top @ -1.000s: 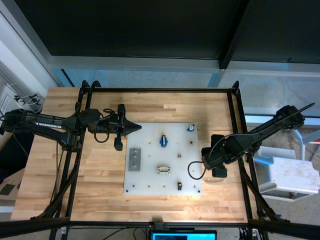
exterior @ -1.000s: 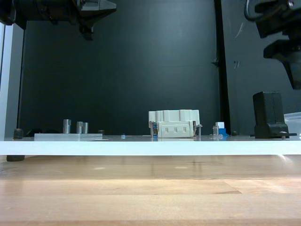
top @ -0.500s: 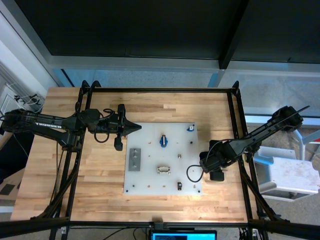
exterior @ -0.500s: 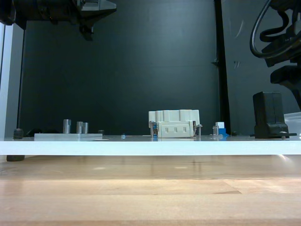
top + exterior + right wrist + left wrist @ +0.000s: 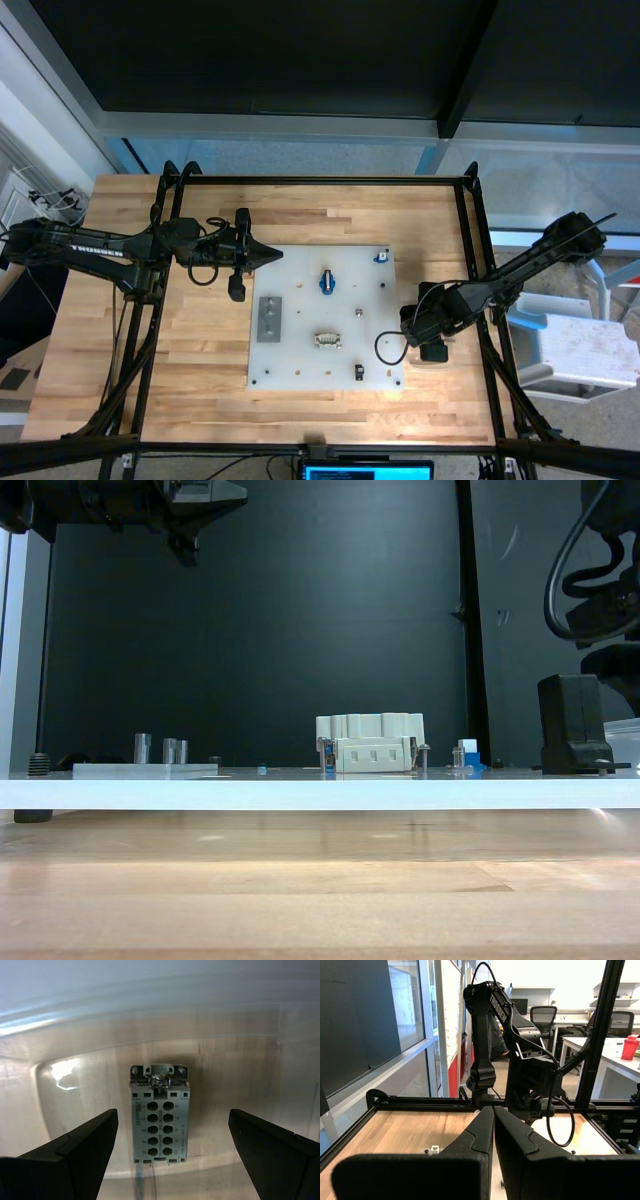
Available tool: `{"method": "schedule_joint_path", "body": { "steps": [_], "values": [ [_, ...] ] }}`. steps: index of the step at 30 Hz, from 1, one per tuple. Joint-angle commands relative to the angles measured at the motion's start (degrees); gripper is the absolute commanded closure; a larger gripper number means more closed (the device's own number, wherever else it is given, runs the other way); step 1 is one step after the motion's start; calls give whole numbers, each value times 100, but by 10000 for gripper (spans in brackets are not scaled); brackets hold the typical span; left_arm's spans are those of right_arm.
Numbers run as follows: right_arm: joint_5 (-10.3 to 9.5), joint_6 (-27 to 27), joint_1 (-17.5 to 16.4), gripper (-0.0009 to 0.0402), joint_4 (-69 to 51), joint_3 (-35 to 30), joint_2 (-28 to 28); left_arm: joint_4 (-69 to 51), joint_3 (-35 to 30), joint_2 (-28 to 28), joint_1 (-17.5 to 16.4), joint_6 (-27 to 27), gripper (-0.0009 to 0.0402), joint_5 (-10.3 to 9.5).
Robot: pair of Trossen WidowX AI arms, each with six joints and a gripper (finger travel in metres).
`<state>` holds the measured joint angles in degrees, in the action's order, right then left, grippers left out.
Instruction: Pick the HAN10E connector and install in the HAN10E hub
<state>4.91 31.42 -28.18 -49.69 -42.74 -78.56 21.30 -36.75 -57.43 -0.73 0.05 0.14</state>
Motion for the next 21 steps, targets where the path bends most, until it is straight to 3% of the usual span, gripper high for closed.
{"method": "schedule_joint_path", "body": {
  "steps": [1, 13, 21],
  "values": [
    [4, -37, 2, 89, 103, 70, 2, 2, 0, -2, -2, 0, 393, 2],
    [-17, -42, 2, 130, 374, 302, 2, 2, 0, -2, -2, 2, 393, 2],
    [-50, -39, 2, 204, 422, 315, 4, 2, 0, -2, 0, 0, 393, 2]
  ]
}}
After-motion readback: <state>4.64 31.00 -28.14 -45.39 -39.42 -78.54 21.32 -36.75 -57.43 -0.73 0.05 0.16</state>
